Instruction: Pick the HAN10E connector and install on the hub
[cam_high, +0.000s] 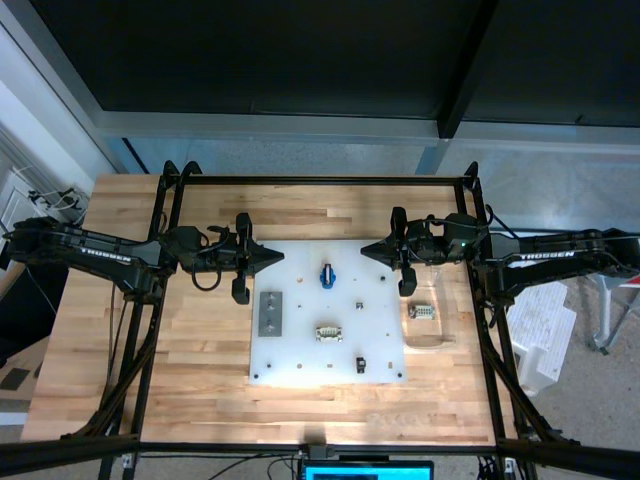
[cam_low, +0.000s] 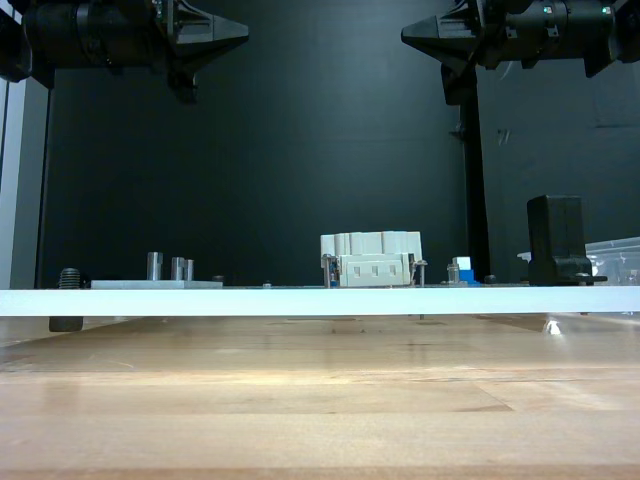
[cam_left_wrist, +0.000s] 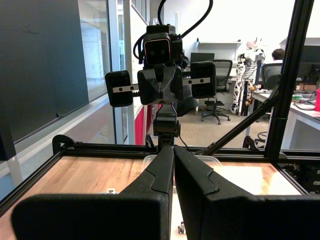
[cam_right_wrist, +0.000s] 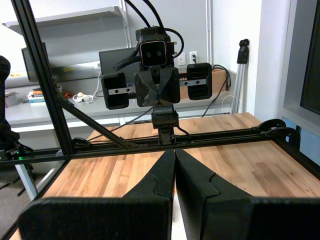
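Note:
The HAN10E connector (cam_high: 422, 312), a small pale grey insert, lies in a clear tray (cam_high: 428, 338) just right of the white board. The hub (cam_high: 328, 332), beige-grey with metal end tabs, stands on the board's near middle and shows upright in the low view as the hub (cam_low: 370, 260). My left gripper (cam_high: 278, 257) hovers shut over the board's far left corner, high above it (cam_low: 245, 35). Facing it, my right gripper (cam_high: 365, 250) hovers shut over the far right corner (cam_low: 405, 35). Both hold nothing; their fingertips (cam_left_wrist: 173, 150) (cam_right_wrist: 175, 152) are pressed together.
On the white board (cam_high: 300, 370) stand a grey metal block (cam_high: 270, 312) with two holes, a blue upright part (cam_high: 326, 275) and small black parts (cam_high: 360, 363) (cam_high: 358, 300). A black frame (cam_high: 320, 181) rings the wooden table.

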